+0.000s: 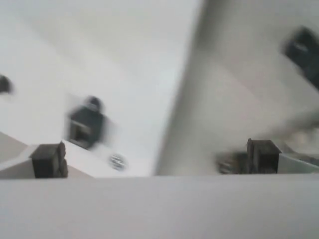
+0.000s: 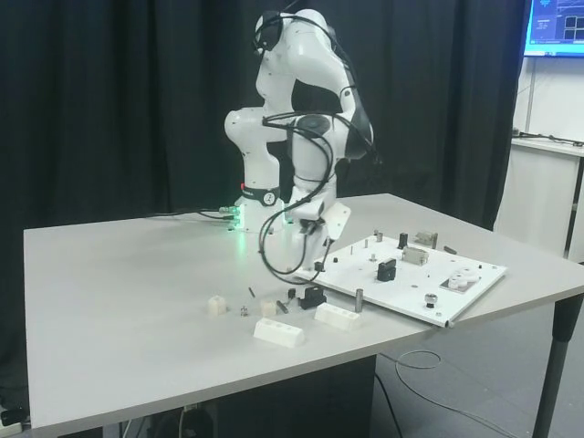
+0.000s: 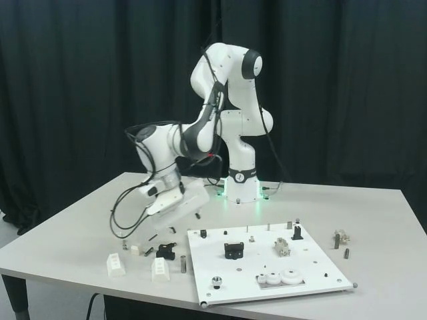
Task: Remove round peg 1.
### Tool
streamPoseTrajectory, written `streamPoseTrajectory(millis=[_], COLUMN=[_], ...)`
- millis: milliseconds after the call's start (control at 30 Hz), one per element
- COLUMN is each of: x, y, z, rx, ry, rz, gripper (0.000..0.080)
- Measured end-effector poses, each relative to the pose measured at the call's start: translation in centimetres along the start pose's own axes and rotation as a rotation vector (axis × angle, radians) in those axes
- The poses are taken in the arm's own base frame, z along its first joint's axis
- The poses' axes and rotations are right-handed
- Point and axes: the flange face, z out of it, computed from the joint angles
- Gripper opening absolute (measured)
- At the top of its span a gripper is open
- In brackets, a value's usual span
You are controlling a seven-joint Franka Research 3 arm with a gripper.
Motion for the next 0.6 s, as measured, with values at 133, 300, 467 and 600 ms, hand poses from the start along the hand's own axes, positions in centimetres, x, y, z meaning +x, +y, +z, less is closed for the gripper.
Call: streamPoseTrajectory(millis=[133,300,467,600], x=[-0.8,-2.0,-3.3,-4.5], y=[-2.3,-4.9,-7.3,-9.2], z=[0.3,0.8,1.7,2.7], rx=[0.001,-0.003,-0.010,-0.020], ry=[-0.003,-0.009,-0.008,0.000], rz=[0.005,0.021,0.056,0.076], gripper=[0.0800,0.0800,0.0800,0.0800])
